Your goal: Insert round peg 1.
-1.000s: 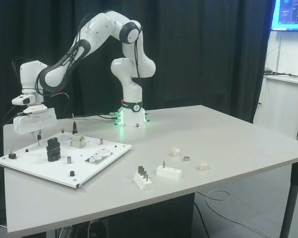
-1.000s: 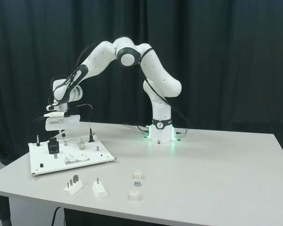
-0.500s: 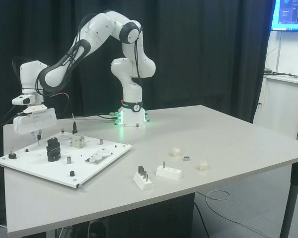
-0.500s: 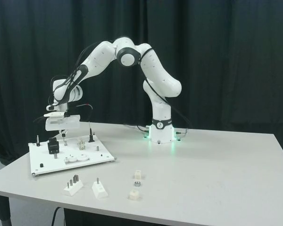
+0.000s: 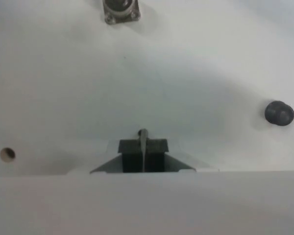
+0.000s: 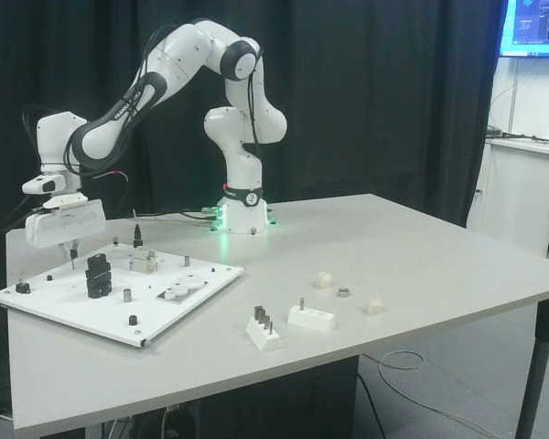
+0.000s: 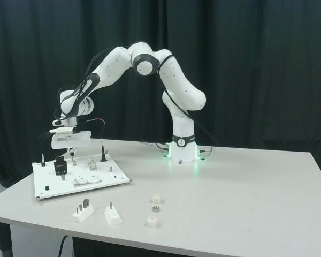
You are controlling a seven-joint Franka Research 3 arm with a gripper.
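Round peg 1, a thin grey metal pin (image 5: 143, 138), is pinched between the gripper (image 5: 143, 155)'s two black fingertips (image 5: 131, 155), which are pressed together on it with only the pin's width between them. The peg hangs vertical, tip down, over the white flat assembly board (image 6: 210, 274), at the board's far corner from the first room camera. I cannot tell whether the tip already touches the board.

Why it's held so: a grip high on the shank leaves the lower end free to enter a hole, and a plumb peg avoids jamming on entry. My guess at the target is hidden under the tip; the small round open hole (image 5: 8, 154) in the wrist view sits well off to one side, so either that isn't the target or alignment isn't done. A square grey metal socket (image 5: 121, 10) and a black round knob (image 5: 279, 113) also sit on the board, both clear of the peg.

Arm pose: the white robot arm (image 7: 144, 67) is stretched far out from its base (image 7: 183, 152), elbow high, forearm sloping down, wrist vertical with the white hand (image 6: 66, 222) level over the board. That's a near-full reach, so lateral correction margin is probably small.

Judgement: approach phase, insertion not yet done.
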